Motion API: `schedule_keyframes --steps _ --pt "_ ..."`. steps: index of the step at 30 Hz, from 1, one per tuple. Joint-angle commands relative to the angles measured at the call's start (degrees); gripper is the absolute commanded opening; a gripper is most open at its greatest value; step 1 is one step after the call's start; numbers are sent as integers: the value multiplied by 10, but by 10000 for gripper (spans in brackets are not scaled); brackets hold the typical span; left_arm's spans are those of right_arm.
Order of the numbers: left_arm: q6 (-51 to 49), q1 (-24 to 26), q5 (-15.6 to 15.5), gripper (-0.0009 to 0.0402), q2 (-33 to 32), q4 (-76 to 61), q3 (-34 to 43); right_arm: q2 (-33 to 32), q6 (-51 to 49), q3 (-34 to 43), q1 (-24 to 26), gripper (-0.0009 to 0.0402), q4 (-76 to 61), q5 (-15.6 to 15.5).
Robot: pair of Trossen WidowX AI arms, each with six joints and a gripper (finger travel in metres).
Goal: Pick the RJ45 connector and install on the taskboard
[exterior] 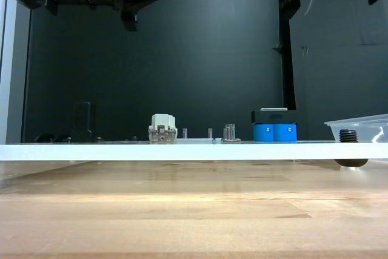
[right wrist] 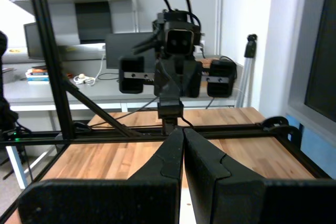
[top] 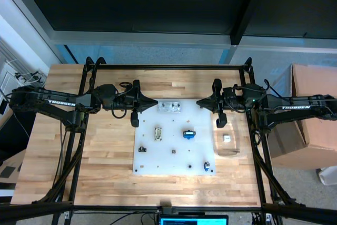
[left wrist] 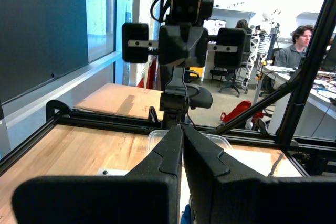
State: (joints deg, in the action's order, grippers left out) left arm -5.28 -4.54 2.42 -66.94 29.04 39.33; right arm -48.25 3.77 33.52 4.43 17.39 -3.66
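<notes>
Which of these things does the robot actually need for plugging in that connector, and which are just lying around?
For the job: left gripper and right gripper, both shut, raised near the white board's far edge; blue jack; clear tray with white block. I cannot tell where the connector is.
Just lying about: beige socket, blue module, cardboard box.

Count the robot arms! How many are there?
2. The left arm, jaws shut, hangs high over the white board's far left corner; the right arm, jaws shut, over its far right corner. Where the plug is, I cannot tell.
</notes>
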Motion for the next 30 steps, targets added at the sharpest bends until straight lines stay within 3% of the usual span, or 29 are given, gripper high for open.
schedule_keyframes --steps 1,7,16,19,30 --pt "0 0 1 -1 5 0 0 0 3 -11 10 0 3 2" --pt "-1 -2 2 -1 5 -2 0 0 16 -26 19 0 23 14" --pt "-2 -2 1 0 5 -4 0 0 8 -28 19 0 23 9" --pt "-2 -2 2 0 5 -5 -1 0 7 -28 19 0 23 -6" --pt "-2 -2 1 0 5 0 -9 0 3 -28 19 0 23 -5"
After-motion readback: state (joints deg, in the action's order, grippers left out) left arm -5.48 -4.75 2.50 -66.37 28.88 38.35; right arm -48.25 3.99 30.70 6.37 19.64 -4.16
